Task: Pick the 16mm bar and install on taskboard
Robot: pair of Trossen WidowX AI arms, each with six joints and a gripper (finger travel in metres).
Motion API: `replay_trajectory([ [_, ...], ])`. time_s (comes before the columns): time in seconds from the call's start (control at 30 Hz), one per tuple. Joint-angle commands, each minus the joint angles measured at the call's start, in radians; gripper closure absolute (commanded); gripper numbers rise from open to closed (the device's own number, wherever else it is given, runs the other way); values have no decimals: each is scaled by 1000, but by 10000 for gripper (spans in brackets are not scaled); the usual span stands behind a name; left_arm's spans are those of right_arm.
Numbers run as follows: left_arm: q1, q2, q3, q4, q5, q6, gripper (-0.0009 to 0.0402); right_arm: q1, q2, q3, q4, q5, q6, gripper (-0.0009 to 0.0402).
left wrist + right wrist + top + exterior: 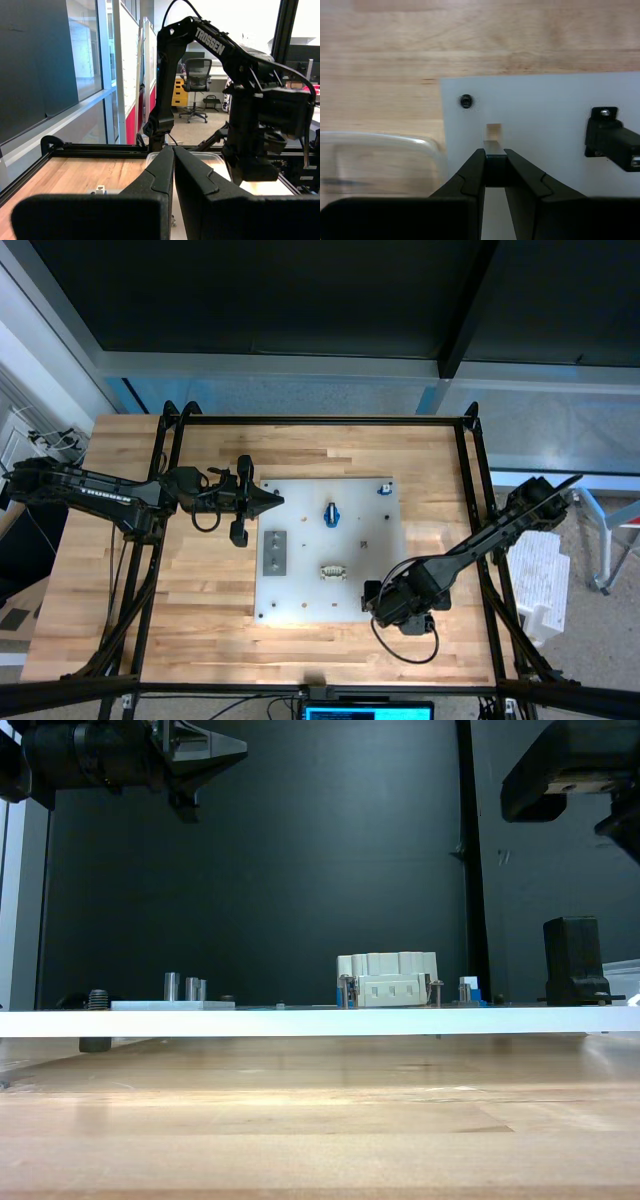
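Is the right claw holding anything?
Holding: the right gripper, above the taskboard, pinches the 16mm bar. Left gripper hovers shut over the board's left edge.

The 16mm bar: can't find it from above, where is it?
In the right wrist view the bar is pinched in the right gripper, over the taskboard near a square hole; the left gripper hangs shut over its far left corner.

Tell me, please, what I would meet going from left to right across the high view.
The left tool, shut over the taskboard's left edge → blue part → right tool, shut on the 16mm bar above the board's near right corner.
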Motion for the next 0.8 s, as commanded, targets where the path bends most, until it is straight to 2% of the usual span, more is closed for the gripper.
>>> replay_trajectory([
  [0.03, 0, 0, 0, 0, 0, 0, 393, -6, -27, 3, 12, -27, 0, 393],
  [0.1, 0, 0, 0, 0, 0, 0, 393, -12, -41, 3, 8, -36, 0, 393],
  [0.2, 0, 0, 0, 0, 0, 0, 393, -26, -57, 3, 9, -88, 0, 393],
  [0.57, 0, 0, 0, 0, 0, 0, 393, -74, -71, -16, 23, -95, -76, 393],
  [0.7, 0, 0, 0, 0, 0, 0, 393, -90, -72, -49, 63, -132, -77, 393],
  [0.8, 0, 0, 0, 0, 0, 0, 393, -90, -73, -60, 70, -130, -77, 393],
])
